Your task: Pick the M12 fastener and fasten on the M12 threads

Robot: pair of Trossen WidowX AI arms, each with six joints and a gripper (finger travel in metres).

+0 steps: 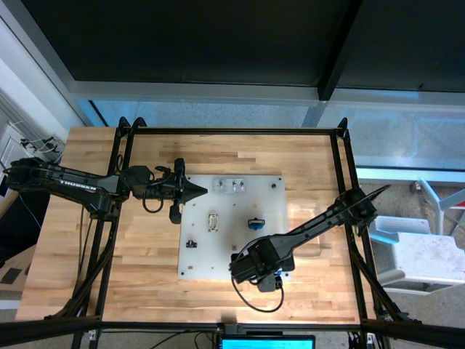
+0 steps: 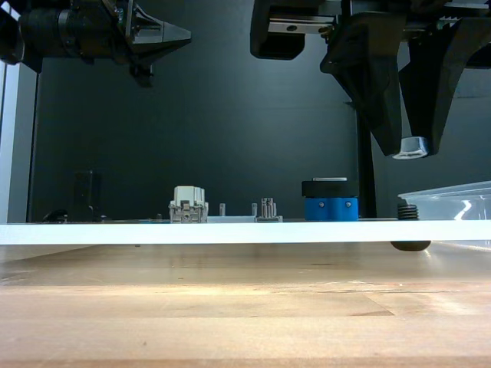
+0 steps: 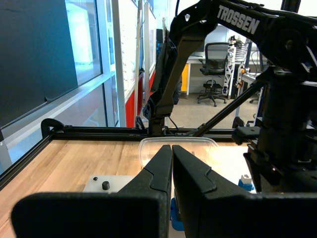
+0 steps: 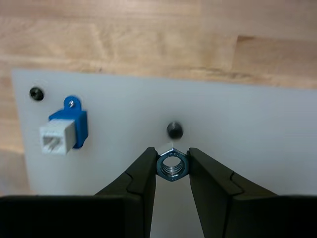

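left end effector (image 3: 171, 148) and right end effector (image 4: 172, 154) are both plain black. the m12 nut (image 4: 171, 166) pinched in the right one is shiny silver. ahead of its tips: black stud (image 4: 174, 130), flat white board (image 4: 247, 129), a blue-and-white block (image 4: 63, 130). bench (image 4: 124, 34) is pale streaky wood.

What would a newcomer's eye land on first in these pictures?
The right gripper, high over the white board's near right edge, pinches a small silver nut roughly above the bare black stud. The left gripper hangs shut, high over the board's left side.
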